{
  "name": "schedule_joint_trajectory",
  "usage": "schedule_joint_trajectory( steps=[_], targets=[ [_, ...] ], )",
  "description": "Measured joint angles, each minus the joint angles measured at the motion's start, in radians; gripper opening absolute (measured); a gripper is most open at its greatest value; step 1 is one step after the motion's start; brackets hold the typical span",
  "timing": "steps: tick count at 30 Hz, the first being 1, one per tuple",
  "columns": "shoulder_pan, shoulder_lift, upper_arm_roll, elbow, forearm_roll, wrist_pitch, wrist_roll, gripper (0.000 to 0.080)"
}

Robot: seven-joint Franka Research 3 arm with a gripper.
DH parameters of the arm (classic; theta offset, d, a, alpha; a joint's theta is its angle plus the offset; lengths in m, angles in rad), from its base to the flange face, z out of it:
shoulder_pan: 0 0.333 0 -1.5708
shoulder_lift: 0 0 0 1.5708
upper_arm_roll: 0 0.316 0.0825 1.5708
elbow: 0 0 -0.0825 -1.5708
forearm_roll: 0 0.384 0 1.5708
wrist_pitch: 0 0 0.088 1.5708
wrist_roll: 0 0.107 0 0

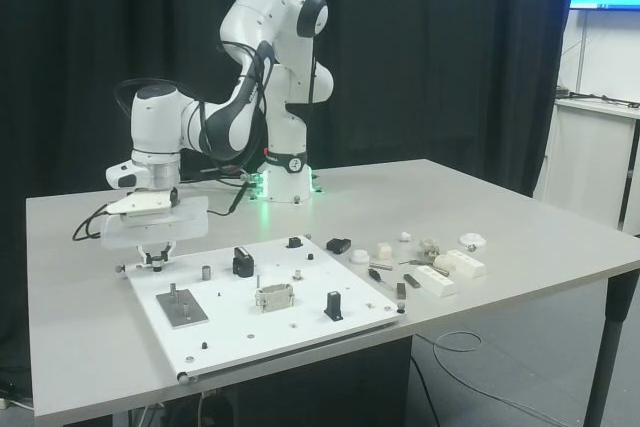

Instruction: Remove bolt 4.

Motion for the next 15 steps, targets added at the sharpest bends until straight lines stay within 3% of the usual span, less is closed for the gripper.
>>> schedule_joint_trajectory(
  steps=[15],
  targets=[
    [-0.002,0.001,0.0,-0.002,0.004,0.014,-0.304,0.0225]
  ],
)
